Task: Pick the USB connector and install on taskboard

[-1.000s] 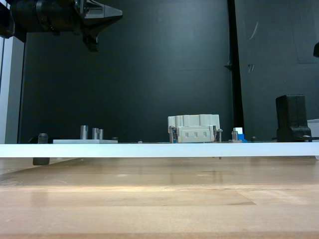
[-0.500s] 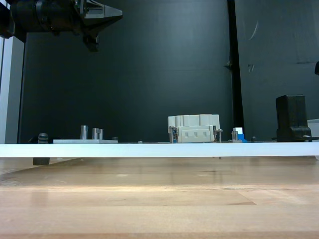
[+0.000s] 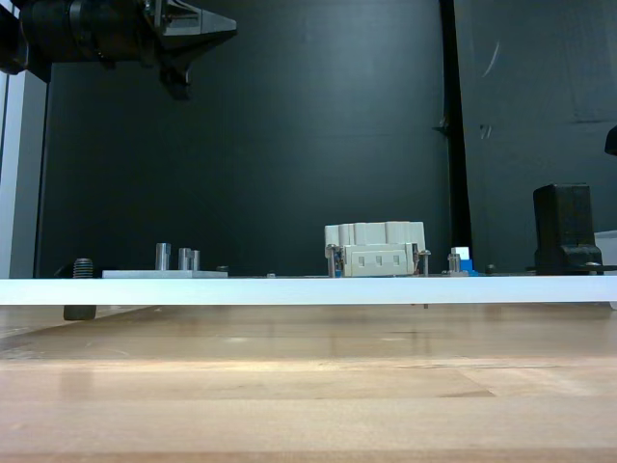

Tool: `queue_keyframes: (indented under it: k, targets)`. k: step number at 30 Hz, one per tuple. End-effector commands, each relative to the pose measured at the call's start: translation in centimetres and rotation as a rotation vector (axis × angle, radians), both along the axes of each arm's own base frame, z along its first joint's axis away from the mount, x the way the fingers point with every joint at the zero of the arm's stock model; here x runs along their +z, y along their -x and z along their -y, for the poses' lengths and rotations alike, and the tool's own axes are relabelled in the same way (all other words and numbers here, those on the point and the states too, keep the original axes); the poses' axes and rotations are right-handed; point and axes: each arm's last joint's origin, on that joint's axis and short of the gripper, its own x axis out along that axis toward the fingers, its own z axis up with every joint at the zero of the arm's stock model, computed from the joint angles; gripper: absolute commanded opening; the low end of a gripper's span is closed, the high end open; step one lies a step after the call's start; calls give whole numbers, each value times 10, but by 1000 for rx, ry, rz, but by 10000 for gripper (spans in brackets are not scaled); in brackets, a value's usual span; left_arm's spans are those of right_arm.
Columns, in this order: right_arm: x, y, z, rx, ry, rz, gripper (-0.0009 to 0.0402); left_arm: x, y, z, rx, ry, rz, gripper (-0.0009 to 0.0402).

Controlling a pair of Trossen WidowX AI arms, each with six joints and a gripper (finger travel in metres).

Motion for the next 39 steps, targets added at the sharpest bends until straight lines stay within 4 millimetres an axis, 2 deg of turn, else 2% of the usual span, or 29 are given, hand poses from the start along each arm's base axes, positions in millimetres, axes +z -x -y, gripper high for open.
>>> queue_keyframes:
  k: [1, 6, 21, 39]
  targets:
    - [-1, 0, 0, 1, 0, 3, 187, 0, 0, 0, 0, 0, 1, 0]
    - [-2, 0, 0, 1, 0, -1, 182, 0, 0, 0, 0, 0, 0, 0]
    - [-4, 1, 0, 4, -14, -3, 116, 0, 0, 0, 0, 0, 0, 0]
    - [-2, 2, 0, 11, -33, -4, -2, 0, 0, 0, 0, 0, 0, 0]
